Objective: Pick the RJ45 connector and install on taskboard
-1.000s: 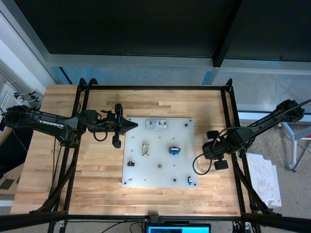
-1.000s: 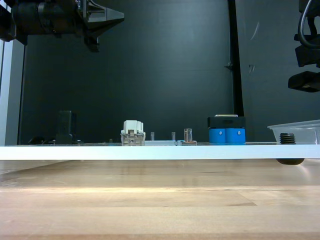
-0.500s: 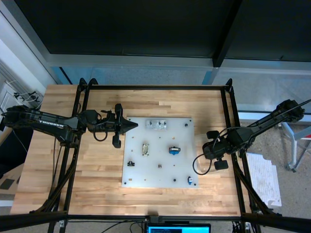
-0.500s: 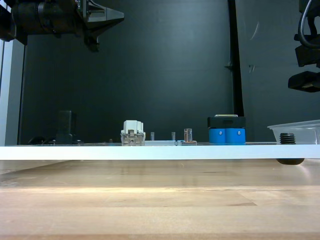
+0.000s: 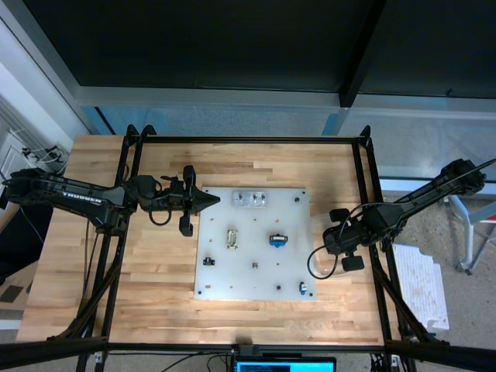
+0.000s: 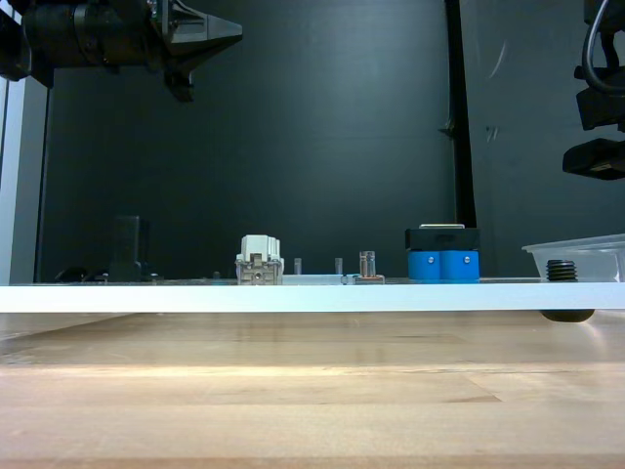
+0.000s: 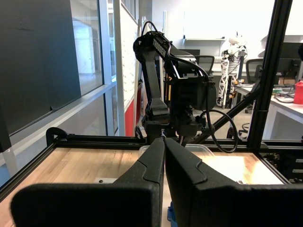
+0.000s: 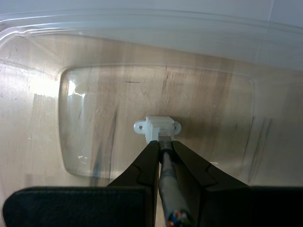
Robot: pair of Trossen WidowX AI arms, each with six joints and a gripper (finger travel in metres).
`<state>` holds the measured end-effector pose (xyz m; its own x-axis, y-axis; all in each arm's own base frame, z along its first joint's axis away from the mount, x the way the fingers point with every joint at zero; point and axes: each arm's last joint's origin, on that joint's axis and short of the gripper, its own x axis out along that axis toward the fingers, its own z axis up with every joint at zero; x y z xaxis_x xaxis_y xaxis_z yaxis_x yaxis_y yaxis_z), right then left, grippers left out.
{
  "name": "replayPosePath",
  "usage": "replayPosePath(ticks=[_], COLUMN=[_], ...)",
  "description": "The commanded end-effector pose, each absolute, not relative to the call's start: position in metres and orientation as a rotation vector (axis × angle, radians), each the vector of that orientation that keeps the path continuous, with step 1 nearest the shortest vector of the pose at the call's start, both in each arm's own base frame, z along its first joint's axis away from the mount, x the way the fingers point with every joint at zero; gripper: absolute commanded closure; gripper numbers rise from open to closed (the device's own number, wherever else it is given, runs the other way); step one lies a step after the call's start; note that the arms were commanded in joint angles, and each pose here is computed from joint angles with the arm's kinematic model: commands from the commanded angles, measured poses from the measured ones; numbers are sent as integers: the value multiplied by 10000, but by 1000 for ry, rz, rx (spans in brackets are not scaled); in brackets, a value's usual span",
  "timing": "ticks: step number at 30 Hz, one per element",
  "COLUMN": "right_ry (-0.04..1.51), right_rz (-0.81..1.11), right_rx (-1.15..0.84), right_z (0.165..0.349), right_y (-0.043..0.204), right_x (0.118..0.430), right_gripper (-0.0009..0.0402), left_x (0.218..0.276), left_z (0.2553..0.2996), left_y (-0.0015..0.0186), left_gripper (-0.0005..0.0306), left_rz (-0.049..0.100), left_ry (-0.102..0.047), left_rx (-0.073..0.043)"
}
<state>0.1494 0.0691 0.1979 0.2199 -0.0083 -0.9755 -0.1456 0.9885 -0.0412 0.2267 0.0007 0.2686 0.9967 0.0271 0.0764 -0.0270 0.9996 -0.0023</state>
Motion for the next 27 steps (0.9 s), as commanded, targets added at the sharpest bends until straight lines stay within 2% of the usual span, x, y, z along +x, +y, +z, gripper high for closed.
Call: replayPosePath(ticks=[1, 12, 22, 27], right_ry=[1339, 1324, 1254, 1244], right_rz=[97, 104, 100, 127], right_rx=[-132, -130, -66, -71], right_z=[2003, 2130, 2410, 2526], right_y=[696, 688, 750, 860], right_x=[1504, 1494, 1564, 1589], right_gripper=[381, 381, 381, 381], left_x=[2268, 2268, 2268, 2268], left_z=[2686, 2686, 2686, 2686], left_y=[8, 8, 8, 7], left_gripper=[300, 300, 300, 300], left_rz=[27, 27, 27, 27], left_ry=[-76, -76, -76, -76], left_rx=[-1, -1, -1, -1])
